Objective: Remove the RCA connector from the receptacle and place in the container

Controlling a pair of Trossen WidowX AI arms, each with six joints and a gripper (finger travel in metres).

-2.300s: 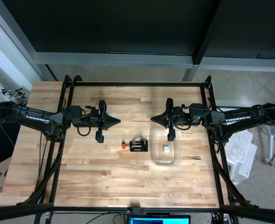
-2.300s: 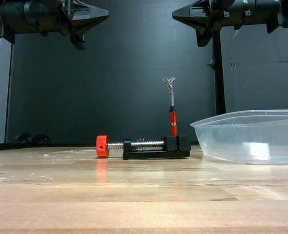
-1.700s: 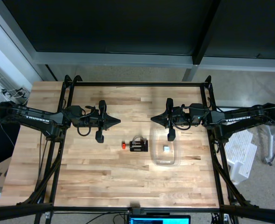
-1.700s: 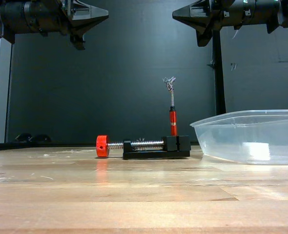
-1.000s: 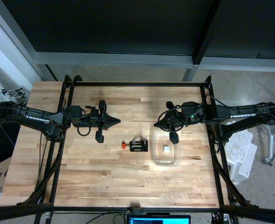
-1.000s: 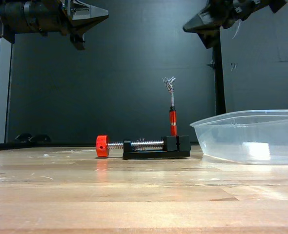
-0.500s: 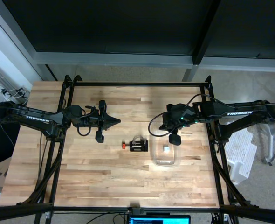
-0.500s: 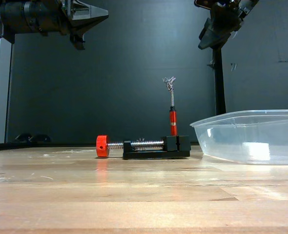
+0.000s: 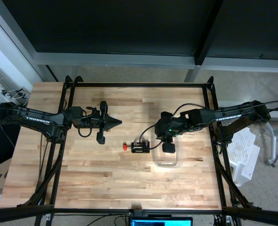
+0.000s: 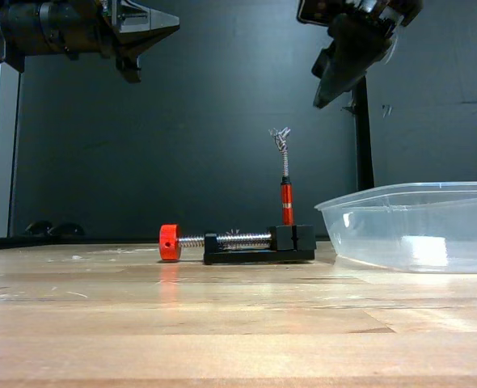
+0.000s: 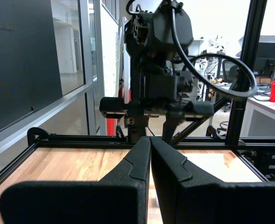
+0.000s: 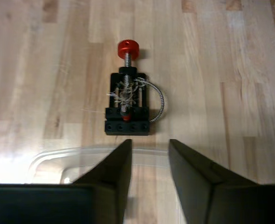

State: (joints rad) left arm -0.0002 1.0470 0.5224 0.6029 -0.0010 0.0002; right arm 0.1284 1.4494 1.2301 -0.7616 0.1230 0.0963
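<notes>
The receptacle (image 9: 140,149) (image 10: 259,242) (image 12: 127,116) is a small black block with a red-orange knob, lying mid-table. The RCA connector (image 10: 287,202) (image 12: 124,109) stands upright in it, red-sleeved, with a frayed silvery wire above. The clear container (image 9: 159,162) (image 10: 416,226) (image 12: 81,153) sits just right of the block. My right gripper (image 9: 154,133) (image 10: 319,101) (image 12: 150,142) hangs open, tilted down, above the container's edge beside the block and touching nothing. My left gripper (image 9: 120,122) (image 10: 174,28) (image 11: 150,140) is shut and empty, held high to the block's left.
A black frame (image 9: 139,85) runs around the wooden table. A black post (image 10: 360,137) stands behind the container. Bare wood lies in front of the block and the container.
My right arm has swung left and toward the near edge, tipping its gripper downward to hang over the container's edge near the block. The left arm, block and container have not moved.
</notes>
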